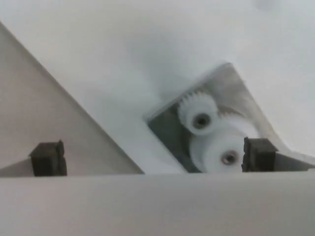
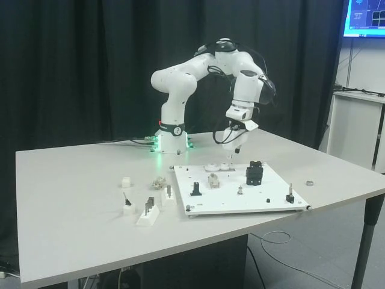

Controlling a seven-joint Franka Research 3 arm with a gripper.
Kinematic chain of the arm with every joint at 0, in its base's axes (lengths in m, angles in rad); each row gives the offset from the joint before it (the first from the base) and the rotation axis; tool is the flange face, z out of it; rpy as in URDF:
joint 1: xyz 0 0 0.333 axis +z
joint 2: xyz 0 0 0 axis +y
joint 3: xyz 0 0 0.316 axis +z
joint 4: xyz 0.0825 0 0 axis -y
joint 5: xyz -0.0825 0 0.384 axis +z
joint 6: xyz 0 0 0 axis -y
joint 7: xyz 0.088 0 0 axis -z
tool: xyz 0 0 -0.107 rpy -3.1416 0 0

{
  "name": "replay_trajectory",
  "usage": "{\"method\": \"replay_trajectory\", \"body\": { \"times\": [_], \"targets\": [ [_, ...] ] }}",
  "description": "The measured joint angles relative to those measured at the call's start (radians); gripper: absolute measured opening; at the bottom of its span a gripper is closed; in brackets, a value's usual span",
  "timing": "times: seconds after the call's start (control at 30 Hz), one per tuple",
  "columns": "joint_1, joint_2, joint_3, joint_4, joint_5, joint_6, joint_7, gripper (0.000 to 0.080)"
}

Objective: Pick waterproof.

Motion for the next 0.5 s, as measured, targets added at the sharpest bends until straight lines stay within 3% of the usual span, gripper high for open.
{"method": "replay_trajectory", "body": {
  "times": [0.27,0.5],
  "targets": [
    [0.001,0.0,-0.043,0.001,-0.024,-0.011,0.007,0.08],
    [-0.001,0.0,-0.052,0.001,-0.029,-0.012,0.007,0.08]
  ]
}}
